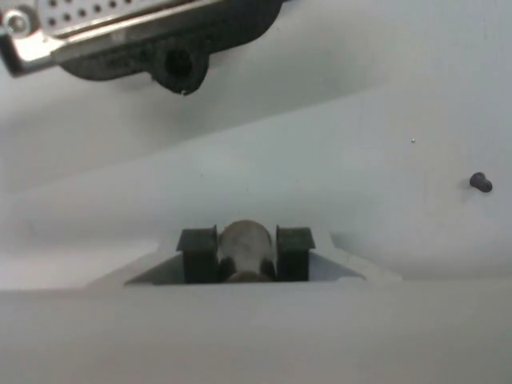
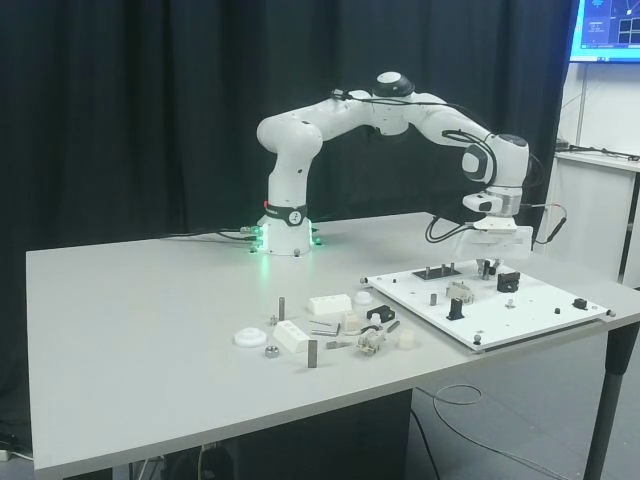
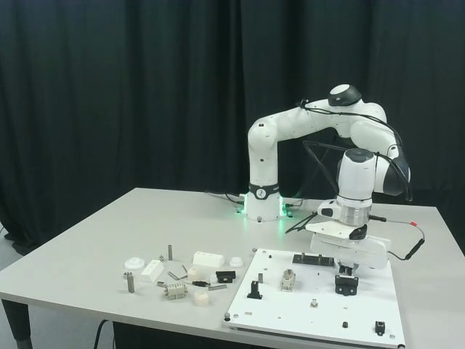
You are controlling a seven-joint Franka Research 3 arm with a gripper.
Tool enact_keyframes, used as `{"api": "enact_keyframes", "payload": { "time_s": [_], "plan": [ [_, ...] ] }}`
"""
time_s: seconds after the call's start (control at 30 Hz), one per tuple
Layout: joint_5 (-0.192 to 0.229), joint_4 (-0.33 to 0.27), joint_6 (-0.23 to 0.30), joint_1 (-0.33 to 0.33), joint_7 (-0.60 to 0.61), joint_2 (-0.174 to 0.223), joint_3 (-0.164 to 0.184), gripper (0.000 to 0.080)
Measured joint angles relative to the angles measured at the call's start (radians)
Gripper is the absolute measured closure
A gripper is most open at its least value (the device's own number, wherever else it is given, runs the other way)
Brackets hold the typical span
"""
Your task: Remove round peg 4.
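Round peg 4 (image 1: pixel 244 250) sits between my two black fingertips (image 1: pixel 198 254), a short grey cylinder seen end-on from my wrist, and my pincer (image 1: pixel 245 256) is closed narrow on it, a pad against each side. Whether its foot is already free of its hole or still seated I cannot tell: my own white body hides everything under the fingertips in the wrist view, and in both room views my pincer (image 3: pixel 346 274) is low over the white board (image 3: pixel 363 322), too close to show a gap. I judge the grasp made and the lift either just starting or not yet begun; what is left is to draw the peg straight up clear of the board and set it aside. Around me on the board are a black block (image 3: pixel 346 284) right below my fingers, a black multi-pin connector (image 1: pixel 120 40) further off, a small black screw (image 1: pixel 480 182), and a black stand (image 3: pixel 254 289) nearer the loose parts. Beyond the board, on the grey table (image 2: pixel 130 310), lie white blocks (image 3: pixel 208 259), white discs (image 3: pixel 133 262) and a few upright pegs (image 3: pixel 128 281), well apart from my work.
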Motion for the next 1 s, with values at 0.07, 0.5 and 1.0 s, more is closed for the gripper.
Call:
{"api": "enact_keyframes", "payload": {
  "time_s": [0.07, 0.5, 1.0],
  "plan": [
    [0.0, 0.0, 0.001, 0.0, 0.0, 0.0, 0.001, 0.0651],
    [0.0, -0.002, 0.006, 0.002, 0.0, 0.0, 0.002, 0.0651],
    [-0.012, -0.01, 0.028, 0.016, 0.021, 0.0, 0.003, 0.0651]
  ]
}}
